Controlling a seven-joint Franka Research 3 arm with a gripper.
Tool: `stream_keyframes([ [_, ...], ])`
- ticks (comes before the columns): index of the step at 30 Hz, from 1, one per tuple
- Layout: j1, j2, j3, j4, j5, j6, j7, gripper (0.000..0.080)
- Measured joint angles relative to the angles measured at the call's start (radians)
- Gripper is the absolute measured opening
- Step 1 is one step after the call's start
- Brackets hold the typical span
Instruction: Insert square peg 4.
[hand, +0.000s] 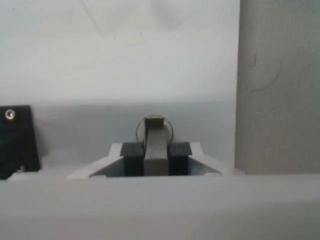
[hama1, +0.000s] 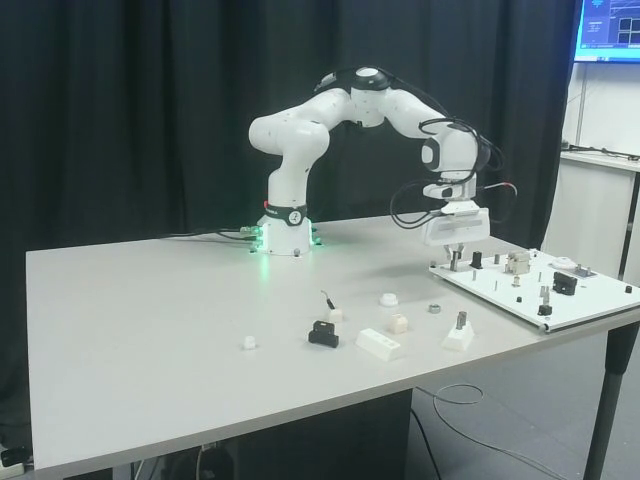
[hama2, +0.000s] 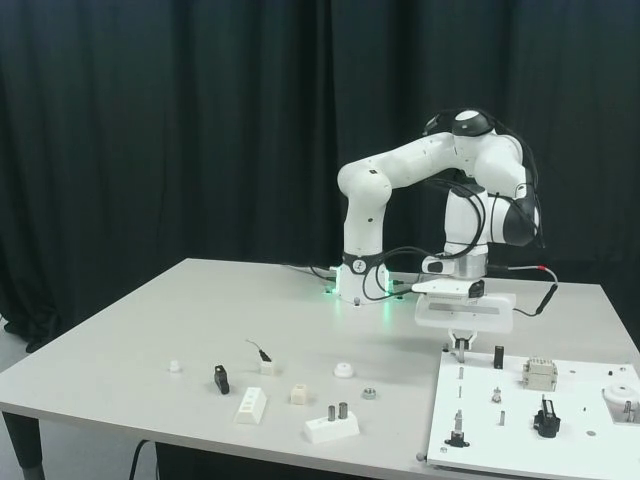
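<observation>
Fingers (hand: 156, 162) clamped on the square peg (hand: 156, 145), low over the near corner of the white board (hama2: 575, 440); slight tilt could jam it at the hole's edge.

No readable text anywhere — the monitor (hama1: 608, 30) shows only illegible lines.

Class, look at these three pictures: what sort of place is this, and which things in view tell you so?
Probably a robotics lab or test cell. A white robot arm is bolted to a grey table, a white board holds assembly fixtures, and black curtains screen off the space.
</observation>
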Motion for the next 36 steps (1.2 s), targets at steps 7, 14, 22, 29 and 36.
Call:
stream_keyframes([
  [7,0.0,-0.001,0.002,-0.003,0.006,0.007,0.001,0.0098],
  [14,0.001,-0.007,0.003,-0.003,0.008,0.009,0.001,0.0098],
  [22,0.005,-0.013,0.006,-0.003,0.009,0.019,0.001,0.0098],
  [29,0.006,-0.013,0.008,-0.003,0.009,0.031,0.002,0.0098],
  [36,0.006,-0.013,0.01,-0.004,0.009,0.04,0.012,0.0098],
])
